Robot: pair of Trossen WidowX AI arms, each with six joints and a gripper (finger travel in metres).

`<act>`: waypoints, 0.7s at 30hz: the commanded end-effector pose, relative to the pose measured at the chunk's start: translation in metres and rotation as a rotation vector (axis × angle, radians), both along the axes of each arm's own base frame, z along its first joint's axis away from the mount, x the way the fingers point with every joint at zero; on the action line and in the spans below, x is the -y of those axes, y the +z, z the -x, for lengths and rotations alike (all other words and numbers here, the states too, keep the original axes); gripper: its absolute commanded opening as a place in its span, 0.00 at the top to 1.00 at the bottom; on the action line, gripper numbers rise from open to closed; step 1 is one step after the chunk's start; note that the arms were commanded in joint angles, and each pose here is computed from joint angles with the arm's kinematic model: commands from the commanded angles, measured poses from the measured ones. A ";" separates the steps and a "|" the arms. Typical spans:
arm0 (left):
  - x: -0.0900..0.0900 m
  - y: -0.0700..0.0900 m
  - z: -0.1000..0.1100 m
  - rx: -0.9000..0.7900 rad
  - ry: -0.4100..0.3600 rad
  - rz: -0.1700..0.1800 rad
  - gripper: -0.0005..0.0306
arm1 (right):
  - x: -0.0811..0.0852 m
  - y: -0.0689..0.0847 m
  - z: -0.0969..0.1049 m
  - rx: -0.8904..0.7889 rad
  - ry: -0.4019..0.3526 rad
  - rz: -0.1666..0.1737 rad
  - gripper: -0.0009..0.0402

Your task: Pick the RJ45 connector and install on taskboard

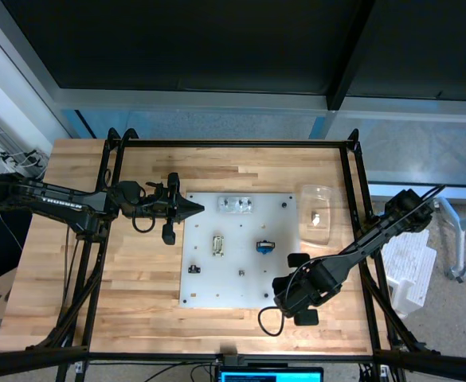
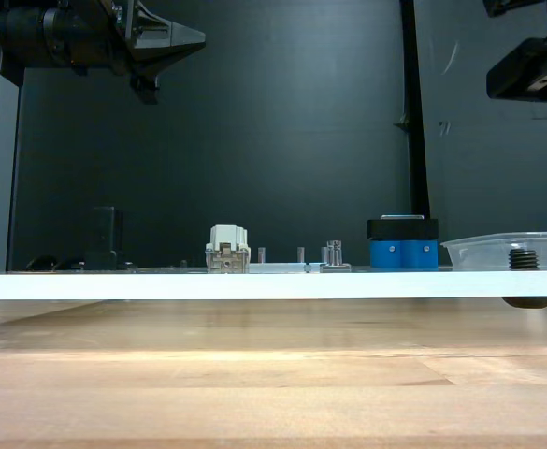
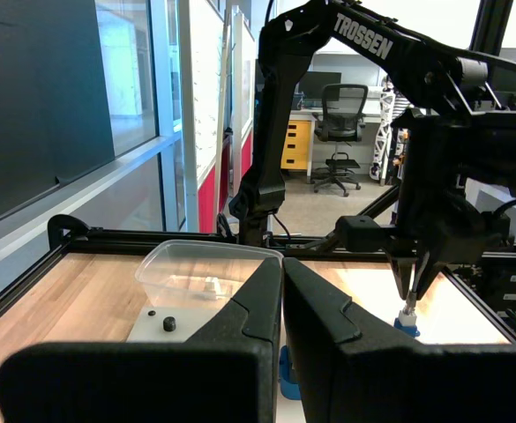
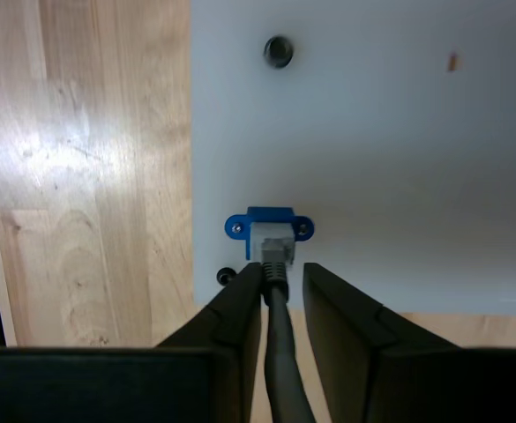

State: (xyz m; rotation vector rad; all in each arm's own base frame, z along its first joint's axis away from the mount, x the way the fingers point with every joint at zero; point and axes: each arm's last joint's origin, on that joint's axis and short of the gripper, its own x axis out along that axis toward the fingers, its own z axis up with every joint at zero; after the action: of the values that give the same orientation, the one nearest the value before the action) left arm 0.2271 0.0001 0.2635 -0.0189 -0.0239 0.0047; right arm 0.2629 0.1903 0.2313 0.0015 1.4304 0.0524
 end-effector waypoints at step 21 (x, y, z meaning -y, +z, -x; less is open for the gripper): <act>0.000 0.000 0.000 0.000 0.000 0.000 0.98 | 0.015 0.046 0.023 0.095 0.003 -0.061 0.50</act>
State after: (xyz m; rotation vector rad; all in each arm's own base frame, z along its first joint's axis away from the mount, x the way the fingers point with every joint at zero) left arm 0.2271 0.0001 0.2635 -0.0186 -0.0239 0.0047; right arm 0.2406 0.1756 0.2761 0.0458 1.3350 0.0953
